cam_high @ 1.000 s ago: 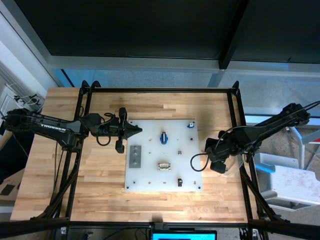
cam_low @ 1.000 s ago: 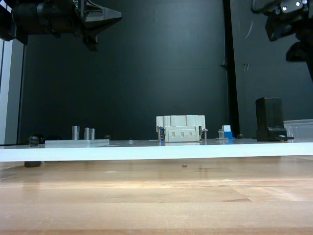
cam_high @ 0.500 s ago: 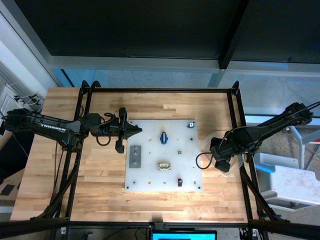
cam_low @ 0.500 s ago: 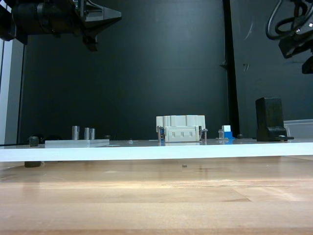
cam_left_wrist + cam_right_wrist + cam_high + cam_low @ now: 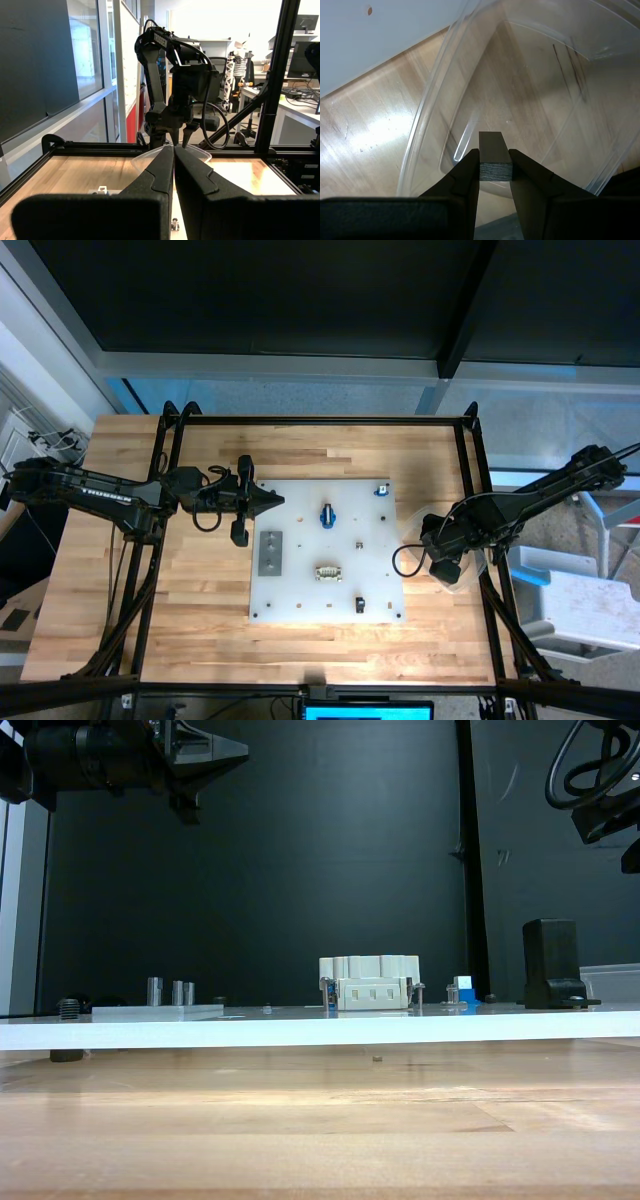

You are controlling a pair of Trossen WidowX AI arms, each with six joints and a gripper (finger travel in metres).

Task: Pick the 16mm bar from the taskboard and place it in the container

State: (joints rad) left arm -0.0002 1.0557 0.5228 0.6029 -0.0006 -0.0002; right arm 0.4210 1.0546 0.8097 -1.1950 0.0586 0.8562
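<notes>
In the right wrist view my right gripper (image 5: 495,167) is shut on the 16mm bar (image 5: 494,152), a short grey metal piece held between its two fingers. The bar hangs just above the inside of the clear container (image 5: 436,95), over its floor. From above, the right gripper (image 5: 433,543) sits over the container (image 5: 410,519), just off the right edge of the white taskboard (image 5: 300,595). My left gripper (image 5: 274,500) hovers shut and empty above the board's back left corner; its fingers (image 5: 160,167) are pressed together.
On the taskboard sit a grey metal block (image 5: 270,552), a blue part (image 5: 327,515), a white connector (image 5: 328,573) and a black fitting (image 5: 359,603). A black frame (image 5: 475,500) borders the wooden table just right of the container.
Over the last second my right gripper carried the bar rightward from the board's right edge to above the container. It has barely moved in the last half second. The left arm stayed still.
</notes>
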